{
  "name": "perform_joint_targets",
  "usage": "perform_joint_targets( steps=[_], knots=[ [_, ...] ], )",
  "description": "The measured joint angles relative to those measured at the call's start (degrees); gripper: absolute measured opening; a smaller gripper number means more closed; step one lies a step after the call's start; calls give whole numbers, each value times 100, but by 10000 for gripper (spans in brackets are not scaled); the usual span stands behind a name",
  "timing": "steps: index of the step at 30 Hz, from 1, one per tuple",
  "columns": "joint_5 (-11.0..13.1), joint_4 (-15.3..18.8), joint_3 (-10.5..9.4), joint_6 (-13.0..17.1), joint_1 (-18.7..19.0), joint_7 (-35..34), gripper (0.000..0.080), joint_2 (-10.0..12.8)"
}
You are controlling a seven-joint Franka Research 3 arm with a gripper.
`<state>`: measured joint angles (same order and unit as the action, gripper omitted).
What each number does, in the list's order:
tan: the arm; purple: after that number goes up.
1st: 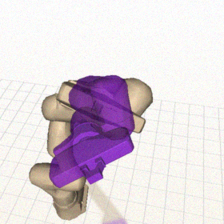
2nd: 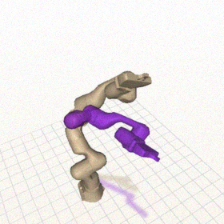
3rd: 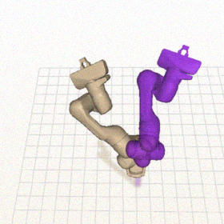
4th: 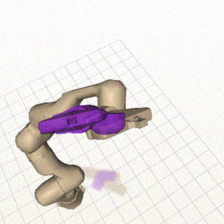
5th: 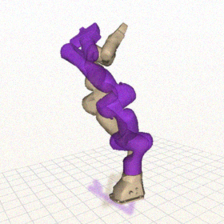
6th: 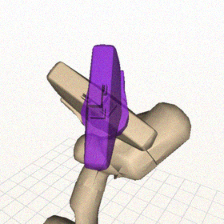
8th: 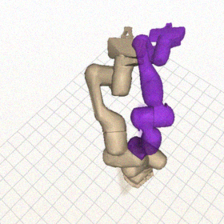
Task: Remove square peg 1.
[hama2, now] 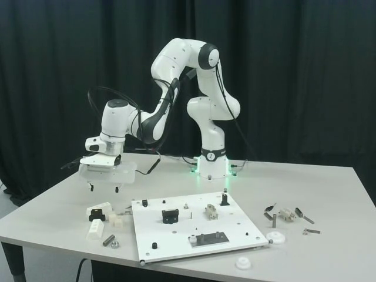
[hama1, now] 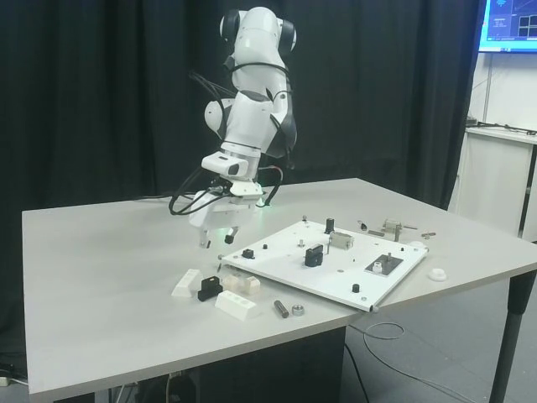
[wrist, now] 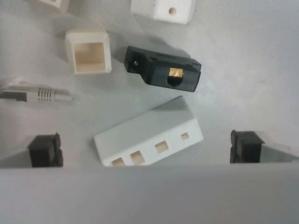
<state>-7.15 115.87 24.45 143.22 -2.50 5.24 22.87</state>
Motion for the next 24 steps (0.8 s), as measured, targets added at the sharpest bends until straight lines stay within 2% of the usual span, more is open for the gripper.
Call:
perform_joint_targets(
  steps=[24],
  knots=[
    [30,-189,-43,-208,0,0,800,0]
  ],
)
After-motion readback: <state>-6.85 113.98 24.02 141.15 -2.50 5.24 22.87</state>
